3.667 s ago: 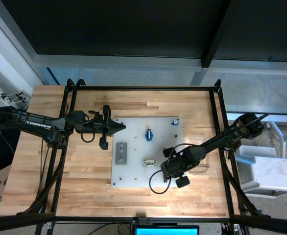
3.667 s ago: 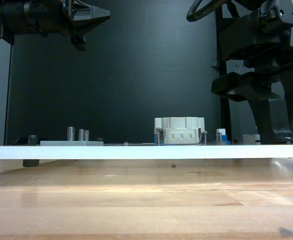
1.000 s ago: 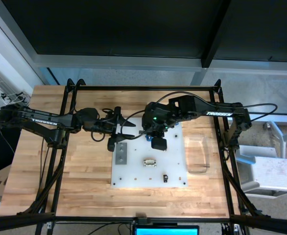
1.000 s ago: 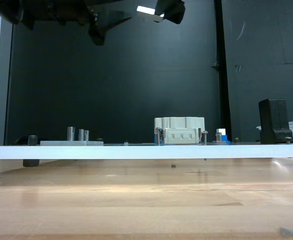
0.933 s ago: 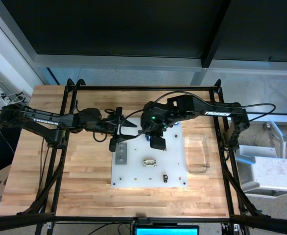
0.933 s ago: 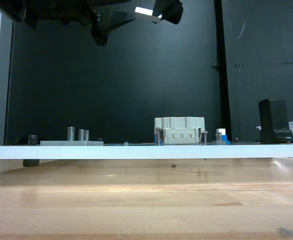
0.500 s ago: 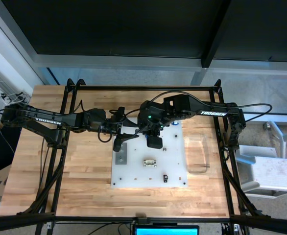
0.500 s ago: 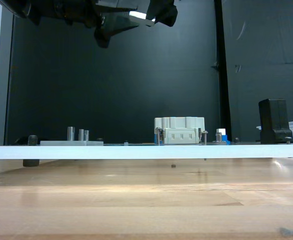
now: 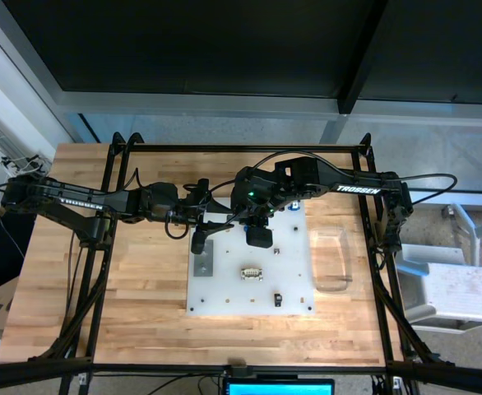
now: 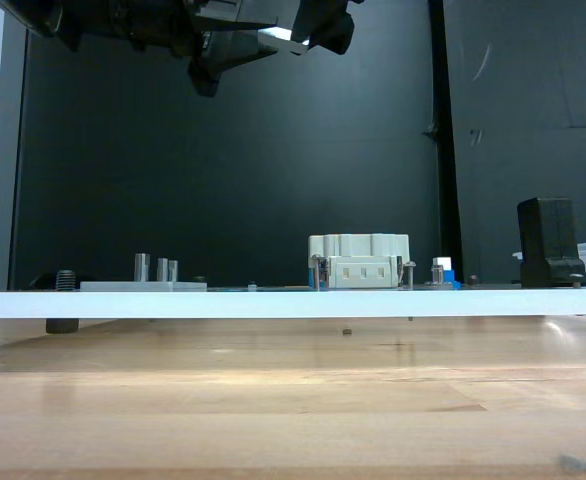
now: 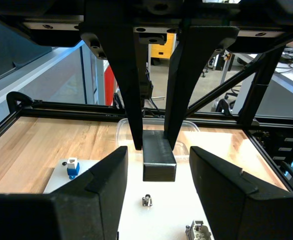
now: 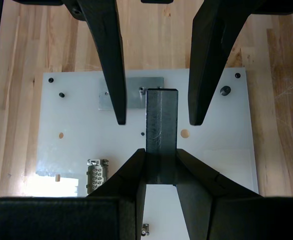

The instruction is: Pick the 16mm bar and place in it's hole on the taskboard

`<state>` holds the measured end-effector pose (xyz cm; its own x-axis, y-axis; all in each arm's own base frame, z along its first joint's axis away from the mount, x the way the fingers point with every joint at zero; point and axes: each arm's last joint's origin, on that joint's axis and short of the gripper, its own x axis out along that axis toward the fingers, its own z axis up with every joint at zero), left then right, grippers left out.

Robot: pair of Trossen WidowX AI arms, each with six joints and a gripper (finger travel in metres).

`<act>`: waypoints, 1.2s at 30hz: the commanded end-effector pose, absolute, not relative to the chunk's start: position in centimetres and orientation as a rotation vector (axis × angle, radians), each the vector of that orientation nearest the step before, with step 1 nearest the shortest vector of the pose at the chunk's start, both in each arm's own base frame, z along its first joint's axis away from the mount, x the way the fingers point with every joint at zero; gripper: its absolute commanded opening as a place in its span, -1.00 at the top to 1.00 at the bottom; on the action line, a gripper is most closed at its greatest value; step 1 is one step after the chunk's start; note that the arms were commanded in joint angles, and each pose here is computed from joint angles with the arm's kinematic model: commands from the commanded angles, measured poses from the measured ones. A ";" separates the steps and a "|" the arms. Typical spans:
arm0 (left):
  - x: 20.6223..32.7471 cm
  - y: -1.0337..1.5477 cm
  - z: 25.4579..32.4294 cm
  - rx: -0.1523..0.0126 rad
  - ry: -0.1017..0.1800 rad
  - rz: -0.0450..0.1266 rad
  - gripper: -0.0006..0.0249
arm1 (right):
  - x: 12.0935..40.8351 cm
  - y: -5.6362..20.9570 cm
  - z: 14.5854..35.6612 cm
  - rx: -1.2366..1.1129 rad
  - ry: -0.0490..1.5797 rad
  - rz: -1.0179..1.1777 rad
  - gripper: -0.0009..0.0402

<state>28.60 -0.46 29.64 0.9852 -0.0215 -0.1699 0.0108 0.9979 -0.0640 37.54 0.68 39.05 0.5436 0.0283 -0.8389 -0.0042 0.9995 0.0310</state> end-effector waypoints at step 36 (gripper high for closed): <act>28.6 -0.41 29.68 -0.042 0.167 -0.002 0.73 | 37.2 0.6 40.0 -0.003 0.941 0.034 0.12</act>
<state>28.59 -0.43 29.65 0.9857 -0.0108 -0.1684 0.0035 0.9990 -0.0438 37.36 0.59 39.89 0.5914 0.0277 -0.8059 -0.0335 0.9994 0.0098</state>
